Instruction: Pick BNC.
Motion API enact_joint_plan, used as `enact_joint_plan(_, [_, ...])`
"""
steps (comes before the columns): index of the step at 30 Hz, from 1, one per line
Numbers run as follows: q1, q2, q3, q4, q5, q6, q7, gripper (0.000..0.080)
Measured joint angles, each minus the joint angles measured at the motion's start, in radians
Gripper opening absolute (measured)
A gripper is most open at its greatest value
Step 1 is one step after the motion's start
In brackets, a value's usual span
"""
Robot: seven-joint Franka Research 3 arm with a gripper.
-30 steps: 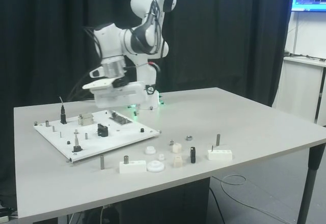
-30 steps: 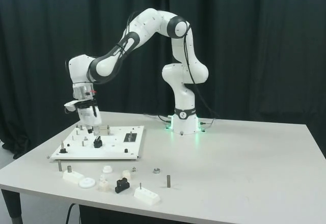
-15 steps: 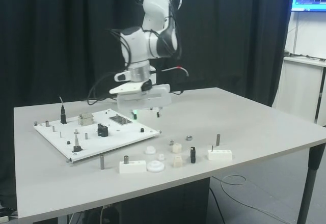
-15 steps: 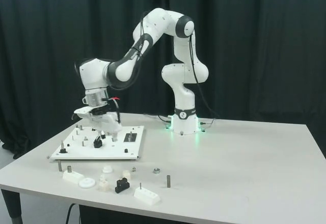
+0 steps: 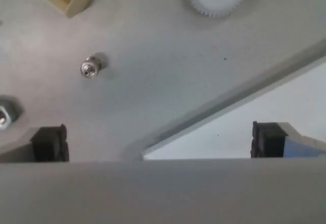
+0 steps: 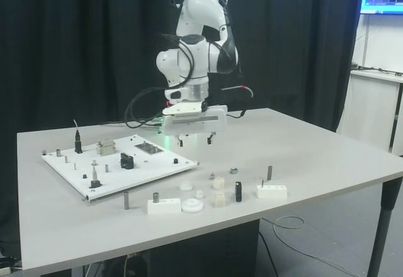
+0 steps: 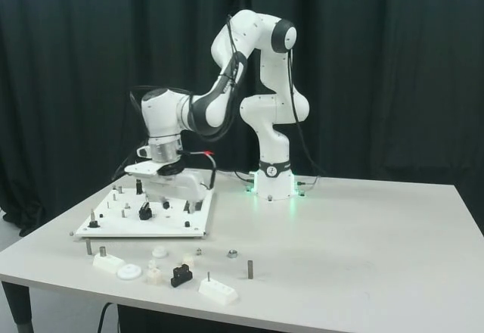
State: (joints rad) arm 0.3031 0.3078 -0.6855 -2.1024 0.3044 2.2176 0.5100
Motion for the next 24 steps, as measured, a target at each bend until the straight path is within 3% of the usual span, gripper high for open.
enact_joint_plan(7, [0.034, -0.007, 0.005, -0.027, -0.045, 0.041, -0.072, 0.0800])
enact_joint_plan(24, [0.046, -0.003, 0.074, -0.129, -0.049, 0.188, -0.142, 0.0800])
